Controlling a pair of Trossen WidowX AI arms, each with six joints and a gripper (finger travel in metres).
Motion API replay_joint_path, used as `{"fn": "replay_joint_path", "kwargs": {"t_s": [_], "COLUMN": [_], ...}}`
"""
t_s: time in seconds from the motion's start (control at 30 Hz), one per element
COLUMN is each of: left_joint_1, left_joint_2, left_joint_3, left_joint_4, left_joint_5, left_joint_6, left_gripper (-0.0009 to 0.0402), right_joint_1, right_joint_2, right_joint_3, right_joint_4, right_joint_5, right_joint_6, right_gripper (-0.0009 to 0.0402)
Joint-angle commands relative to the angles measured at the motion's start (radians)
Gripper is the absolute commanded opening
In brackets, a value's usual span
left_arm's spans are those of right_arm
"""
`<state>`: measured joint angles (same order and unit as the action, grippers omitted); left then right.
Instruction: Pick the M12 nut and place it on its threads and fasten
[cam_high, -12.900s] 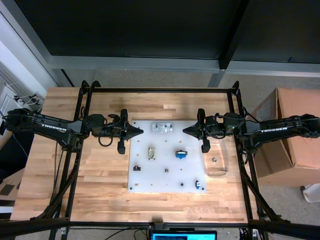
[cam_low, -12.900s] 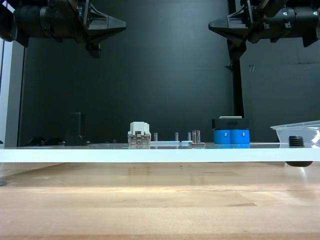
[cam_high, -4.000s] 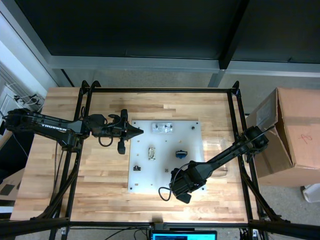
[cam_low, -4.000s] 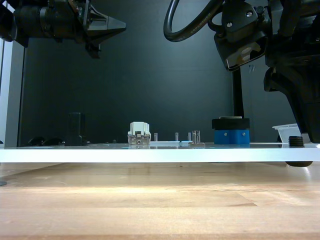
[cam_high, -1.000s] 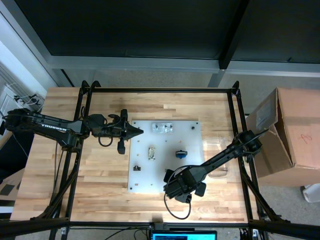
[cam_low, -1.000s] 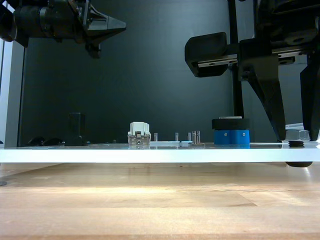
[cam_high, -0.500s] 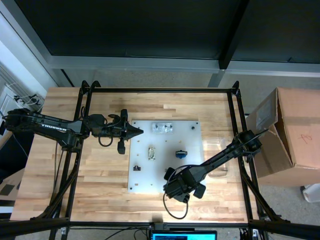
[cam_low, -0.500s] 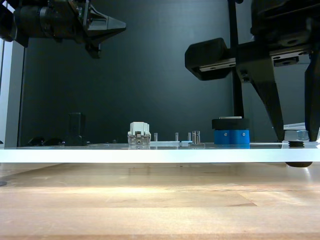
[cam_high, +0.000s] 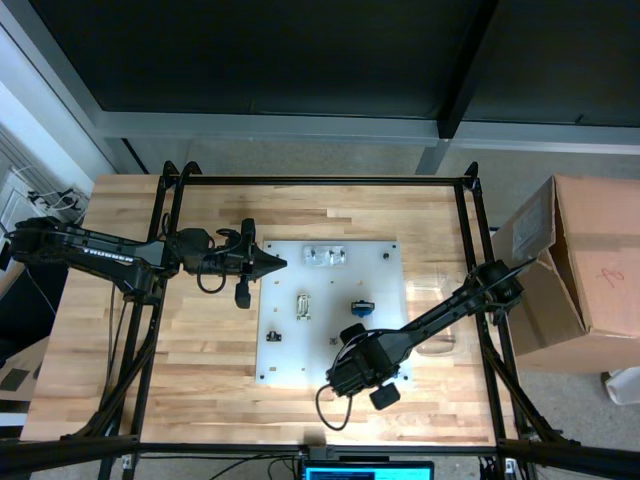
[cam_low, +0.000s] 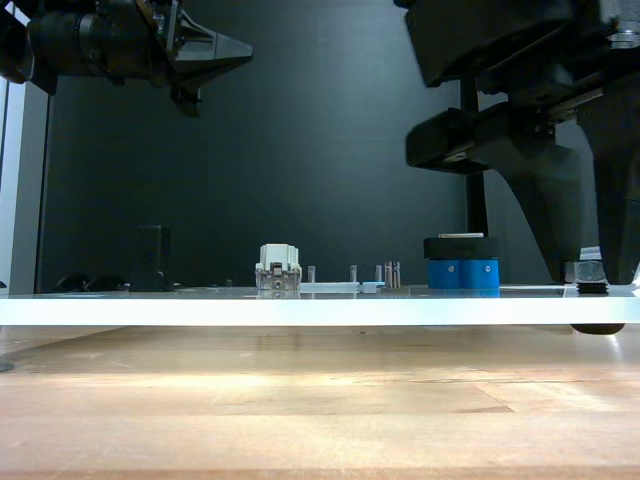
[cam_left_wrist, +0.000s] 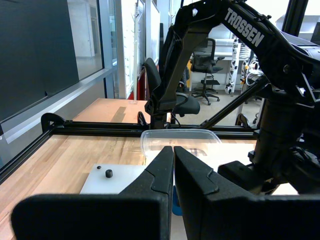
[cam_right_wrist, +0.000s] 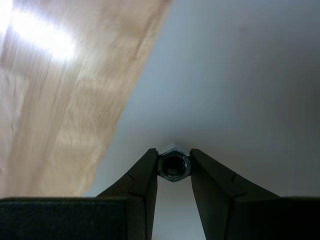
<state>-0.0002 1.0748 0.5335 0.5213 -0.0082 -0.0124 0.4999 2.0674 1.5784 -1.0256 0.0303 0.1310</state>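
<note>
M12 nut (cam_low: 588, 270) first, in the low view: you see it pinched between the fingertips of the right hand (cam_low: 590, 276). It sits on top of its stud (cam_low: 594, 287), whose black ribs show just beneath it, so it reads as on but not run down. The left hand (cam_low: 240, 46) hangs high at the far left, well apart from all this.

In the high view the right hand covers the near right part of the white board (cam_high: 290, 355) and hides nut and stud alike. The left hand points inward at the board's far left edge, above the bench (cam_high: 200, 350).

In the right wrist view, both fingers (cam_right_wrist: 144, 176) clamp opposite flats of the nut, its bore facing you and the board behind.

In the left wrist view, that hand's fingers meet tip to tip, holding nothing.

You should expect the nut to be light, rigid and slick on its flats. I judge the flats the right place to grip, held level so the thread starts square rather than crossed.
</note>
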Motion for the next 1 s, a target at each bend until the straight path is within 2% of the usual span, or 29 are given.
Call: {"fn": "replay_joint_path", "kwargs": {"t_s": [0.03, 0.27, 0.47, 0.63, 0.8, 1.0], "left_joint_1": [0.000, 0.000, 0.000, 0.000, 0.000, 0.000], "left_joint_2": [0.000, 0.000, 0.000, 0.000, 0.000, 0.000], "left_joint_3": [0.000, 0.000, 0.000, 0.000, 0.000, 0.000], "left_joint_4": [0.000, 0.000, 0.000, 0.000, 0.000, 0.000], "left_joint_5": [0.000, 0.000, 0.000, 0.000, 0.000, 0.000], "left_joint_6": [0.000, 0.000, 0.000, 0.000, 0.000, 0.000], "left_gripper": [0.0000, 0.0000, 0.0000, 0.0000, 0.0000, 0.0000], "right_joint_1": [0.000, 0.000, 0.000, 0.000, 0.000, 0.000], "right_joint_2": [0.001, 0.001, 0.001, 0.001, 0.001, 0.001], "right_joint_3": [0.000, 0.000, 0.000, 0.000, 0.000, 0.000], "right_joint_4": [0.006, 0.008, 0.022, 0.022, 0.021, 0.021], "right_joint_5": [0.003, 0.003, 0.003, 0.004, 0.006, 0.006], "right_joint_6": [0.158, 0.541, 0.948, 1.202, 1.339, 1.406], "right_gripper": [0.0007, 0.0007, 0.0007, 0.0007, 0.0007, 0.0007]}}
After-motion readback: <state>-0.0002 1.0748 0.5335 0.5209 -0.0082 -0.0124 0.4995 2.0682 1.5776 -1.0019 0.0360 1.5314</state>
